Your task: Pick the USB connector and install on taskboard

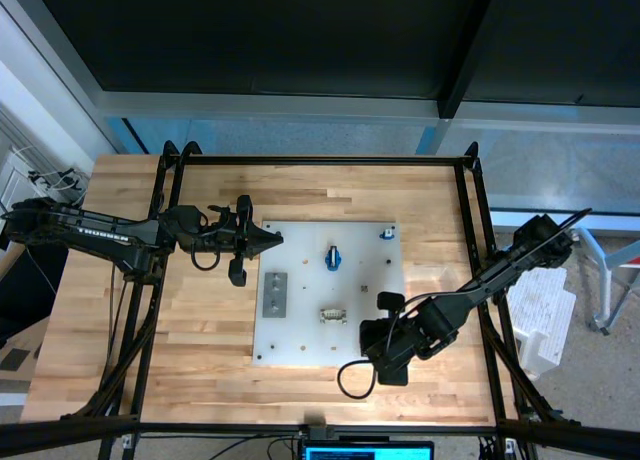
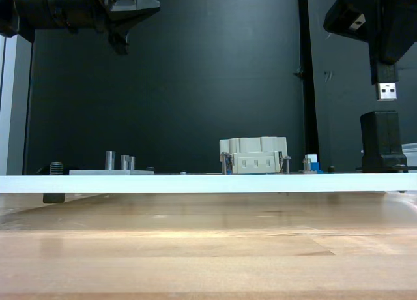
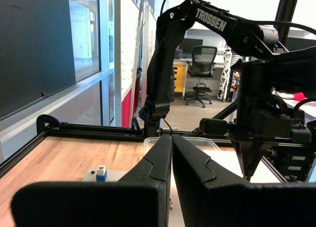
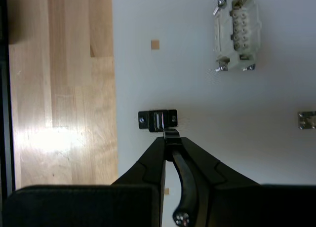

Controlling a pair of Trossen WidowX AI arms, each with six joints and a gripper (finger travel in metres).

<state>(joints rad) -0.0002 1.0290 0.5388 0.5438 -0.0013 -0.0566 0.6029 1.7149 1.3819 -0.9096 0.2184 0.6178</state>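
Where the taskboard's left edge runs: the left gripper [image 1: 272,240] is held high above it, fingers pressed together, nothing gripped.
Taskboard [image 1: 300,270]: laid flat on the tabletop [image 1: 120,310]; a grey block [image 1: 274,294] is carried by its left edge, a multi-pin connector [image 1: 333,315] toward its near edge.
USB connector [image 2: 387,91]: hung metal tip down, just above a black socket block [image 2: 381,140] by the taskboard's near right corner, not yet touching it.
Right gripper [image 4: 167,138]: closed on the USB connector's black body, pointed straight down.
Handling: judged light and rigid; the thin metal shell could be bent by a skewed push, and a sideways tug may be given by the trailing cable [image 4: 180,187].
Hold: best taken on the moulded black body, the metal tip left free for the socket.
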